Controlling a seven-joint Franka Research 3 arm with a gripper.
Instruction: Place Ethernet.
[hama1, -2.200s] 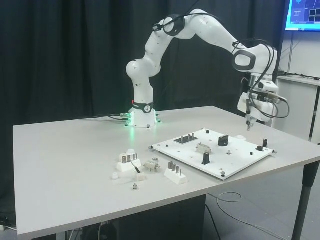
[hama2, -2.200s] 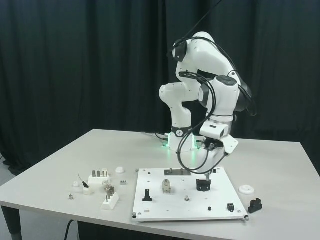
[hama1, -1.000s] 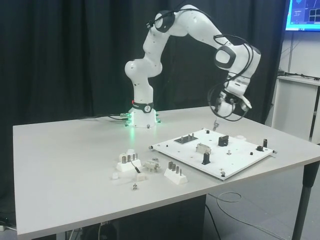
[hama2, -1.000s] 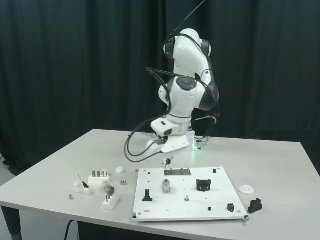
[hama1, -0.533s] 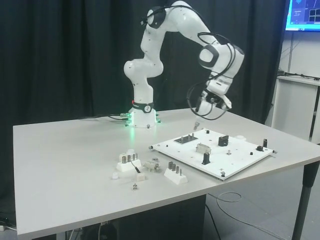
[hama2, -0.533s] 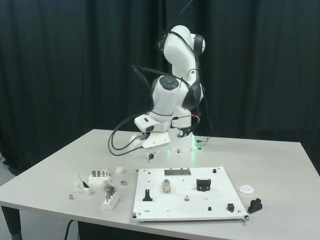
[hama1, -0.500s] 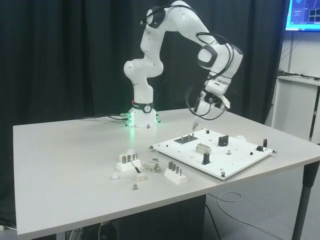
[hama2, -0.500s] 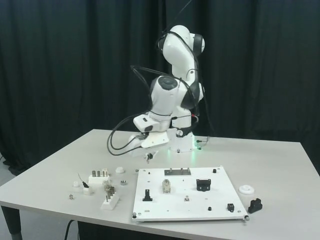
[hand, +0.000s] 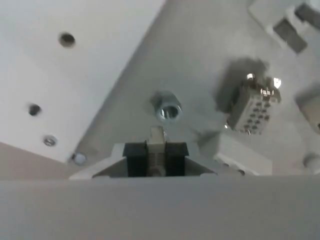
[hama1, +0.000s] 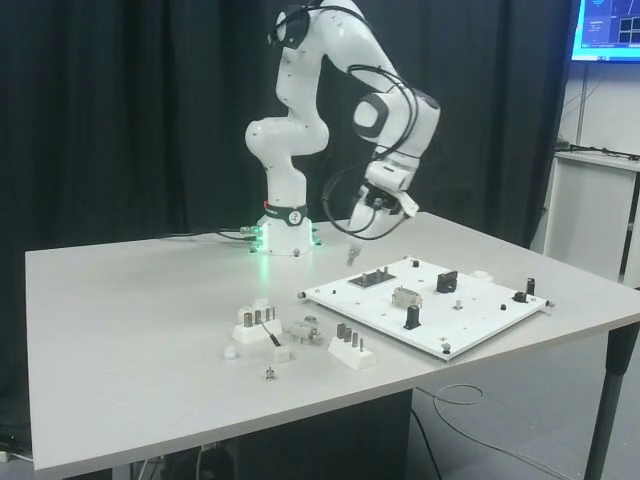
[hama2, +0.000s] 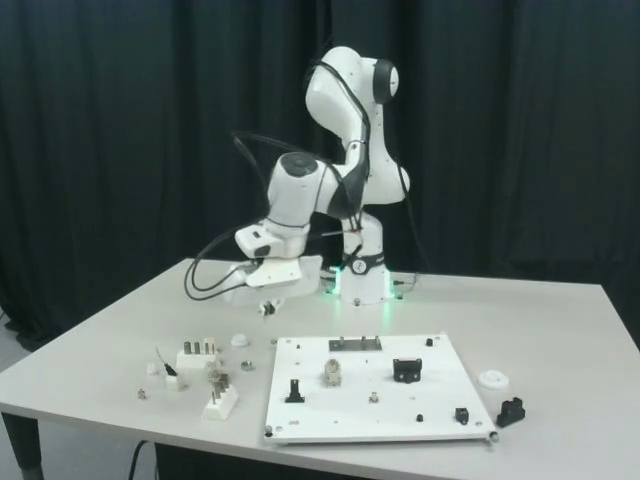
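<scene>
In the wrist view my gripper (hand: 156, 150) is shut on a small pale Ethernet plug (hand: 156, 136), held between two black pads (hand: 135, 157). It hangs in the air over the grey table, just off the back left corner of the white board (hama1: 480, 315). In the room views the gripper (hama1: 352, 256) (hama2: 267, 307) sits between the arm's base and the loose parts. Below it the wrist view shows a metal nut (hand: 167, 109), a many-pin metal connector (hand: 252, 107) and the white board's corner (hand: 60, 75).
The white board (hama2: 350, 415) carries several black and metal fixtures. A cluster of white holders with metal parts (hama1: 265, 325) (hama2: 205, 365) lies left of it. A white disc (hama2: 492, 378) and a black block (hama2: 511, 409) lie at the board's right end.
The arm has swung from the board's far right end across its back edge to beyond its left corner, carrying the plug and dropping lower.
</scene>
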